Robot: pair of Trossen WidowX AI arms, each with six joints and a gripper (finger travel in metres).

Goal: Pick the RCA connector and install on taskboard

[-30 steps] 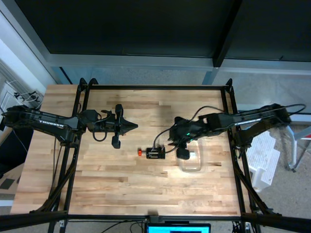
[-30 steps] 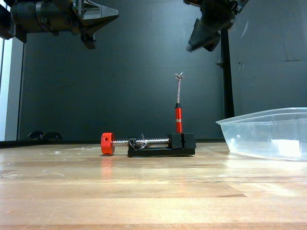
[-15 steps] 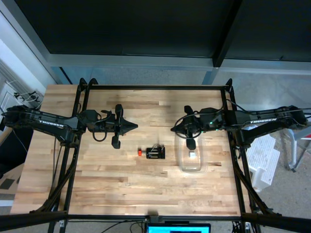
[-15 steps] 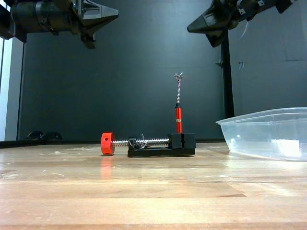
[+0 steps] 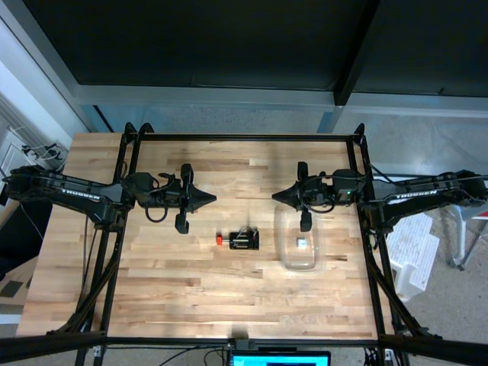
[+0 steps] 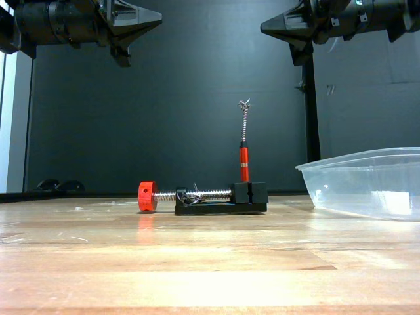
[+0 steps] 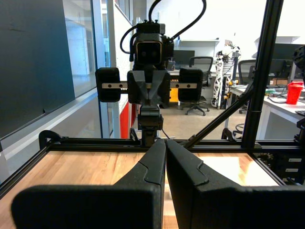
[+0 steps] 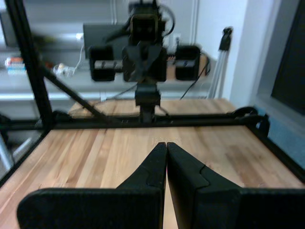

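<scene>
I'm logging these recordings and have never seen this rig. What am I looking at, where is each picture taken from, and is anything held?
Two robot arms face each other across a wooden table. One picture looks down from above, one level along the tabletop, one from each wrist. The left gripper and right gripper hang high above the table, shut, holding nothing. On the table sits the taskboard, a black block with a red tip; beside it, toward the right arm, a clear tray holds the RCA connector, a tiny whitish piece.

The connector [image 5: 302, 243] lies in the tray [image 5: 293, 259], right of the block [image 5: 242, 241]; the left gripper [image 5: 212, 198] and right gripper [image 5: 276, 196] hang farther back.
</scene>
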